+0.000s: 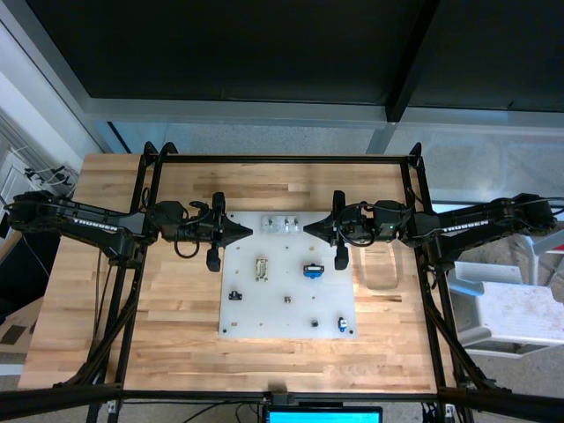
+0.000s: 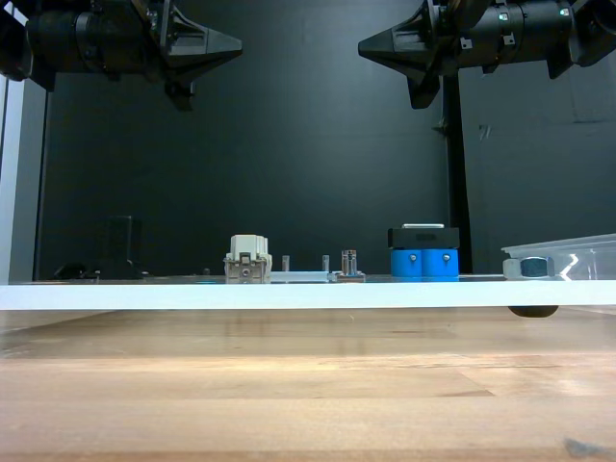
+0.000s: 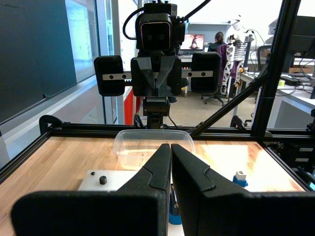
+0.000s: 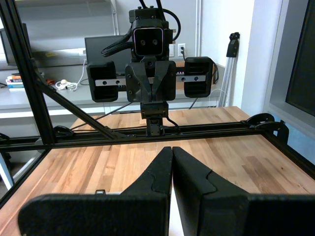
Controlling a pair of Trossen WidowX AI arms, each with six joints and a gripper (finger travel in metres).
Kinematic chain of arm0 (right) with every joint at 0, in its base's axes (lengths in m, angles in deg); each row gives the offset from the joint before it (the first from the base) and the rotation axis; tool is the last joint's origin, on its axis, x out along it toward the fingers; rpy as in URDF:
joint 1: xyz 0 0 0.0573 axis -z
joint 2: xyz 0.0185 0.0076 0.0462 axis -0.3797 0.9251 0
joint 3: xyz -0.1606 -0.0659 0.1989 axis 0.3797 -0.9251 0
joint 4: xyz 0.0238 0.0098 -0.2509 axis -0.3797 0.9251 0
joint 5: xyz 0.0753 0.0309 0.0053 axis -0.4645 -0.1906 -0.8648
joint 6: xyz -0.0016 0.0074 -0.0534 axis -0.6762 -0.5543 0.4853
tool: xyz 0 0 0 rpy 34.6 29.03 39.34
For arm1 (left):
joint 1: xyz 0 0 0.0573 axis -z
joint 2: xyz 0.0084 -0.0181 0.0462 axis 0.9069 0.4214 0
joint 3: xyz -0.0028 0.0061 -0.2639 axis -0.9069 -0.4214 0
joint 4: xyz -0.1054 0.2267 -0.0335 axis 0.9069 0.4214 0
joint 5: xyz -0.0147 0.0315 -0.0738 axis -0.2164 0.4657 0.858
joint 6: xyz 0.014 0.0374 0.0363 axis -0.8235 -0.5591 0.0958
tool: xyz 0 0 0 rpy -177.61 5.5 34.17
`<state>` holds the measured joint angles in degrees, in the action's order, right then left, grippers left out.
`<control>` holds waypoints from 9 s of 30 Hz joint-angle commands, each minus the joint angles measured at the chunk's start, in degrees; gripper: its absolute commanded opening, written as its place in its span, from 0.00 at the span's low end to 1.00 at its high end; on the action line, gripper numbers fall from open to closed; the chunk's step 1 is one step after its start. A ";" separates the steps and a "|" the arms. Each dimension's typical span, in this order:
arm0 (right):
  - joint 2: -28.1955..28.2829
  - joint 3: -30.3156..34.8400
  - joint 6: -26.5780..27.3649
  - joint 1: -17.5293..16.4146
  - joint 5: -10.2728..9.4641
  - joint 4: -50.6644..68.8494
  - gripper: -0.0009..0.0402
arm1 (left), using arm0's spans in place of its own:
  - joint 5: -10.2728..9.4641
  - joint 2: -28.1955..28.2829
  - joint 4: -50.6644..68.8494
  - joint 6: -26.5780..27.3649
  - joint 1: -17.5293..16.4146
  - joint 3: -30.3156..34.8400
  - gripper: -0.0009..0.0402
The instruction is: Unfasten the M12 fastener and place in the container
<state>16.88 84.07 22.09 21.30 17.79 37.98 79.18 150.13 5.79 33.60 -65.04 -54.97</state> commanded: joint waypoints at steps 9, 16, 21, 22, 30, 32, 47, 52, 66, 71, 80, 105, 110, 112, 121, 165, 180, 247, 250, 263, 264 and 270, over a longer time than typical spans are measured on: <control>0.00 0.00 -0.68 -0.15 -0.09 0.09 0.02 | 0.02 0.02 0.00 0.00 -0.04 0.02 0.02; 0.00 1.62 -4.46 -1.14 -0.02 8.00 0.02 | 0.02 0.02 0.00 0.00 -0.02 0.02 0.02; 0.17 5.53 -5.25 -4.61 0.48 19.10 0.02 | 0.02 0.02 0.00 0.00 -0.02 0.02 0.02; 0.46 6.51 -6.01 -5.18 0.46 21.40 0.02 | 0.02 0.02 0.00 0.00 -0.04 0.02 0.02; 3.96 15.04 -12.68 -9.77 2.51 41.07 0.02 | 0.04 0.02 0.00 0.00 -0.02 0.02 0.02; 5.42 17.46 -14.47 -10.73 2.56 45.33 0.02 | 0.02 0.02 0.00 0.00 -0.04 0.02 0.02; 21.20 37.29 -29.24 -17.14 3.50 73.94 0.02 | 0.02 0.02 0.00 0.00 -0.02 0.02 0.02; 27.19 44.65 -33.59 -19.08 3.23 82.77 0.02 | 0.02 0.02 0.00 0.00 -0.04 0.02 0.02; 41.03 60.08 -39.06 -23.52 -2.58 94.57 0.02 | 0.02 0.02 0.00 0.00 -0.02 0.02 0.02; 43.78 61.42 -39.21 -24.61 -2.60 96.65 0.07 | 0.02 0.02 0.00 0.00 -0.02 0.02 0.02; 46.25 62.23 -40.46 -25.20 -2.54 96.63 0.30 | 0.02 0.02 0.00 0.00 -0.04 0.02 0.02; 50.25 60.43 -39.39 -26.34 0.48 94.51 0.67 | 0.04 0.02 0.00 0.00 -0.02 0.02 0.02; 51.36 60.22 -39.12 -26.58 0.28 93.15 0.67 | 0.02 0.02 -0.07 0.00 -0.02 0.02 0.02; 51.78 60.17 -39.12 -26.62 0.28 92.89 0.67 | 0.02 0.02 -0.07 0.00 -0.04 0.02 0.02; 52.85 59.08 -38.32 -26.62 0.28 91.58 0.67 | 0.02 0.02 -0.11 0.00 -0.02 0.02 0.02; 53.59 57.31 -35.50 -26.36 -0.22 87.80 0.05 | 0.02 0.02 -0.07 0.00 -0.02 0.02 0.02; 53.59 57.61 -32.46 -26.34 -1.49 87.10 0.03 | 0.02 0.02 -0.07 0.00 -0.04 0.02 0.02; 49.46 57.75 30.34 -26.34 -1.53 87.49 0.53 | 0.02 0.02 -0.07 0.00 -0.02 0.02 0.02; 47.91 57.72 14.19 -26.36 -1.68 87.54 0.46 | 0.02 0.02 -0.07 0.00 -0.04 0.02 0.02; 46.23 55.15 -18.18 -27.89 -5.64 86.44 0.03 | 0.04 0.02 -0.07 0.00 -0.02 0.02 0.02; 46.23 54.75 -19.52 -27.91 -5.60 85.83 0.02 | 0.02 0.02 -0.07 0.00 -0.04 0.02 0.02; 46.23 51.41 -24.79 -28.39 -5.38 80.91 0.02 | 0.02 0.02 -0.07 0.00 -0.02 0.02 0.02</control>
<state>63.00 136.29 -1.91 -6.92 12.24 119.99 79.20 150.13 5.72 33.60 -65.07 -54.95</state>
